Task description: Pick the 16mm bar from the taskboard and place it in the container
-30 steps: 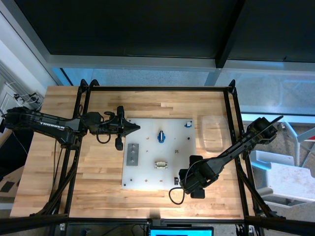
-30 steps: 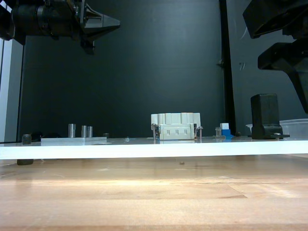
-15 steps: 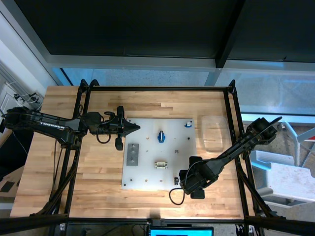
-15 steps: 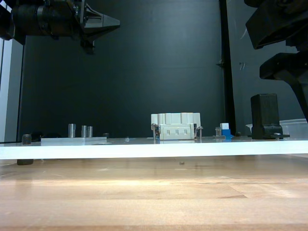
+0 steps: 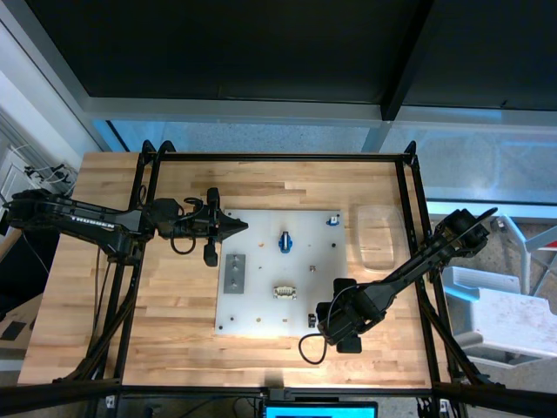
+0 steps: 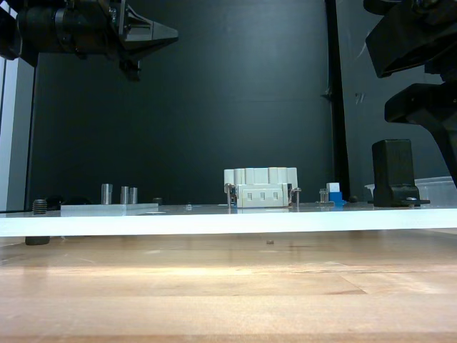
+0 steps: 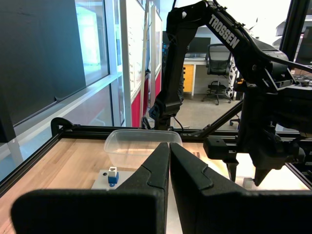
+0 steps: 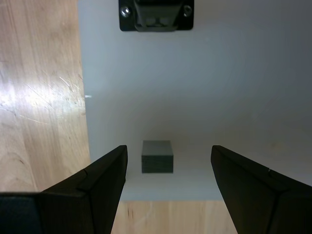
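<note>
Left gripper [image 5: 237,226] reaches level over the board's [image 5: 261,309] far-left corner, jaws pressed together. Right gripper [image 8: 168,151] points straight down over its near-right corner, jaws spread. The bar [image 5: 312,267] stands on the board, nearer its right edge.

Low view: right gripper [image 8: 167,148] cut by right edge, arm of left gripper [image 6: 175,31] by left; container [image 6: 438,187] partly behind black part [image 6: 394,171].

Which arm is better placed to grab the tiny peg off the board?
Right, probably. The right gripper hangs open, pointing down low over the taskboard; the left gripper is shut, level and high over its far-left corner.
</note>
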Motion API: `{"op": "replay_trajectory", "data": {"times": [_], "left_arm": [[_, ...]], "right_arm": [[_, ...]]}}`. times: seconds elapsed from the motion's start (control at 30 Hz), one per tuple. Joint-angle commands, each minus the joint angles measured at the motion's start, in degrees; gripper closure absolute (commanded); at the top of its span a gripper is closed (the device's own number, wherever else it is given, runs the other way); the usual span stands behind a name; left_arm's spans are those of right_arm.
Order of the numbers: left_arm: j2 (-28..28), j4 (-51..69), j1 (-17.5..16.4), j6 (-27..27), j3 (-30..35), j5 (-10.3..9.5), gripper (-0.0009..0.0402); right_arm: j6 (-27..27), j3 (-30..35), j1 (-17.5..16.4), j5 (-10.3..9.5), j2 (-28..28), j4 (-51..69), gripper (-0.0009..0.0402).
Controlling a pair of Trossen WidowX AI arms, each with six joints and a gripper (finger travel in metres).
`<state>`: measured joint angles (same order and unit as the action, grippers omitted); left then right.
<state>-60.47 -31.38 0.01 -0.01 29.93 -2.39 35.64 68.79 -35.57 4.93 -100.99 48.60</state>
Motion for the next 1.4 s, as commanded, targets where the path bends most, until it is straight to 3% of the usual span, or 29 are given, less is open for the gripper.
{"op": "replay_trajectory", "data": {"times": [0.03, 0.87, 1.4], "left_arm": [[0.00, 0.00, -0.02, 0.00, 0.02, 0.00, 0.0393], [0.00, -0.02, 0.00, 0.00, 0.02, 0.00, 0.0393], [0.00, -0.02, 0.00, 0.00, 0.02, 0.00, 0.0393]], "right_arm": [[-0.04, -0.11, 0.00, 0.00, -0.02, 0.07, 0.0157], [-0.11, -0.35, -0.11, 0.00, -0.02, -0.33, 0.0313], [-0.09, -0.24, -0.22, 0.00, 0.07, -0.94, 0.0365]]}}
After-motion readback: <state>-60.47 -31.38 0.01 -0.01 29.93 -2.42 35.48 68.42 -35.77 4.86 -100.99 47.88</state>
